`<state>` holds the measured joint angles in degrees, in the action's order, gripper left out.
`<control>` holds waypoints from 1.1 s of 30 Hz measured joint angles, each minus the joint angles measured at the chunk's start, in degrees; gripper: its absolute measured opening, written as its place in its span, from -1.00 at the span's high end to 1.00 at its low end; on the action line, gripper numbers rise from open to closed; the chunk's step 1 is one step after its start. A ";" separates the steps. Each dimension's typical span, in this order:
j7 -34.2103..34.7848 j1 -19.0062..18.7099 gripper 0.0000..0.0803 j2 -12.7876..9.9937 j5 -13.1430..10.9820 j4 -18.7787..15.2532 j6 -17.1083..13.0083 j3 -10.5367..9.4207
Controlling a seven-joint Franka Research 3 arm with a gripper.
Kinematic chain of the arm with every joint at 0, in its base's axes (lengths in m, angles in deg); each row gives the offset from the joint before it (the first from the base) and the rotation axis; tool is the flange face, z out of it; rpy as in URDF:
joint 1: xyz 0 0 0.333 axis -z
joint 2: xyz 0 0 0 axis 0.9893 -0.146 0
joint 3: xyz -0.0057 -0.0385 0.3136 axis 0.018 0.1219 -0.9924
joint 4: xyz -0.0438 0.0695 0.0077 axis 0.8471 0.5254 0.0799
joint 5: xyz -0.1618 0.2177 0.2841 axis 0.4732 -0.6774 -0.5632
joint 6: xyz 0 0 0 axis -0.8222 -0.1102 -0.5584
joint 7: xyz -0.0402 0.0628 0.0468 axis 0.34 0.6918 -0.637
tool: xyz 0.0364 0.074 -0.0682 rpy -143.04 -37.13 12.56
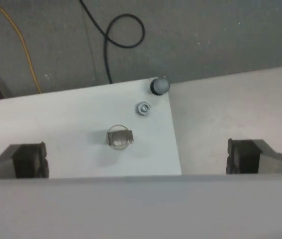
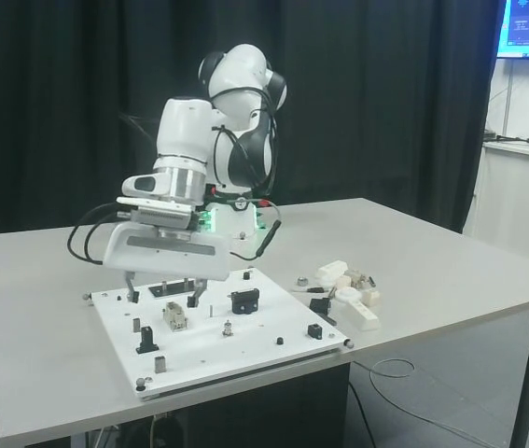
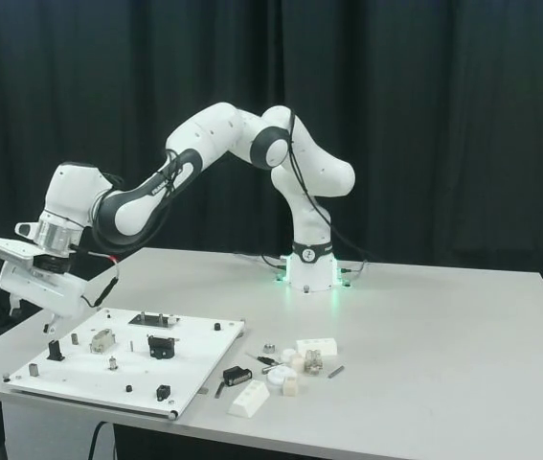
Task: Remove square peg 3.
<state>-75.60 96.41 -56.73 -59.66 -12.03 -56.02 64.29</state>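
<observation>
My gripper (image 2: 163, 297) hangs open just above the back left part of the white board (image 2: 245, 350), with nothing between its fingers. In the wrist view the gripper (image 1: 136, 158) looks down on a board corner (image 1: 76, 109). A small grey metal peg (image 1: 119, 137) stands there, between the two fingertips but further ahead. Beyond it sit a grey nut (image 1: 142, 108) and a black corner knob (image 1: 159, 85). The second room view shows the gripper (image 3: 33, 316) over the board's left end (image 3: 70, 369). I cannot tell which peg is square peg 3.
Other fixtures stand on the board: a black block (image 2: 244, 301), a black post (image 2: 146, 338), a grey clamp (image 2: 174, 315). Loose white and black parts (image 2: 348, 285) lie on the grey table (image 2: 413, 243) right of the board. A black cable (image 1: 123, 30) lies on the floor beyond the table edge.
</observation>
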 joint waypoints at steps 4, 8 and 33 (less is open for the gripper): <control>-3.38 0.67 -0.99 -0.35 -2.42 0.22 -0.03 -0.55; -6.76 1.12 -0.99 -0.67 -5.03 0.22 -0.02 -0.63; -16.62 5.02 -0.99 -3.35 -16.49 0.80 0.06 -3.77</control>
<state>-92.23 101.43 -60.08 -76.15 -11.23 -55.96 60.53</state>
